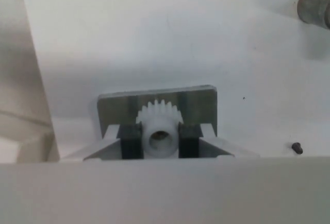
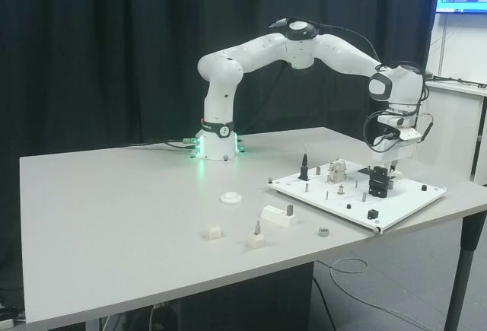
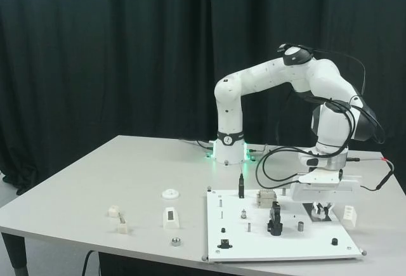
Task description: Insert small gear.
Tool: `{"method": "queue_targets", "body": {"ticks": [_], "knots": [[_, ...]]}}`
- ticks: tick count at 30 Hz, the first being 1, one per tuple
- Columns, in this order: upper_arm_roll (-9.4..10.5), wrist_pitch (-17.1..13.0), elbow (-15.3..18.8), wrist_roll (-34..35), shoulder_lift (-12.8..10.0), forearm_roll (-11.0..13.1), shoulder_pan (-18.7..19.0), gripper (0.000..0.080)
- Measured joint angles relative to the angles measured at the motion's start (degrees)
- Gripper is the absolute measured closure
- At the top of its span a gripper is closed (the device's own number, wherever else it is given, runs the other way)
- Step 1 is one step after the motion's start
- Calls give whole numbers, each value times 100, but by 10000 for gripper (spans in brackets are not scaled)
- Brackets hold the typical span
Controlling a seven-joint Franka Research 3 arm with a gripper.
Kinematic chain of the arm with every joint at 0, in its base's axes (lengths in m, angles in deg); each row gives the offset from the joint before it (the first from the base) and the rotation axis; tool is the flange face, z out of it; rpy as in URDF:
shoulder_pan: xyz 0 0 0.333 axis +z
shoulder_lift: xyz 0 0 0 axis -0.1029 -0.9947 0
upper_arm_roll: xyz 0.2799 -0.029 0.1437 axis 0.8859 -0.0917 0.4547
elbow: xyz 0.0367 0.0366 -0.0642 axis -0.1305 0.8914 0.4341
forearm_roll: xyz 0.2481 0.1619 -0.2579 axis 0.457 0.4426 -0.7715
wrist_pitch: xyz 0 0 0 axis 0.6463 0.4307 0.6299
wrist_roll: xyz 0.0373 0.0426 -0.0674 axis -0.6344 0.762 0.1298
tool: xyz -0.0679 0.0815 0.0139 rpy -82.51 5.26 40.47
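Note:
In the wrist view the small white gear (image 1: 159, 126) sits between the two black finger pads (image 1: 130, 140), teeth pointing away and bore facing the camera. My gripper (image 1: 160, 139) is shut on it. A grey plate (image 1: 198, 103) lies just behind the gear on the white board (image 1: 154, 38). From the room cameras the gripper (image 2: 392, 165) (image 3: 323, 211) hangs low over the far right part of the white board (image 2: 411, 202) (image 3: 285, 244); the gear itself is too small to make out there.
A grey peg (image 1: 314, 5) and a small black screw (image 1: 296, 148) stand on the board. Black fixtures (image 2: 378, 183) (image 3: 275, 219) rise near the gripper. On the table lie a larger white gear (image 2: 230, 197) (image 3: 169, 193), white blocks (image 2: 278, 215) (image 2: 214, 231) and a ring nut (image 2: 324, 230).

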Motion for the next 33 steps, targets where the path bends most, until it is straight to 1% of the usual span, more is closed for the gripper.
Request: {"method": "queue_targets", "body": {"ticks": [11,23,30,33], "knots": [[2,-16,1,-1017,-1,-23,6,661],[2,-17,2,-1444,-2,-13,8,661],[2,-28,13,-2111,-2,-3,8,661],[2,-32,23,-2151,-1,11,9,661]]}}
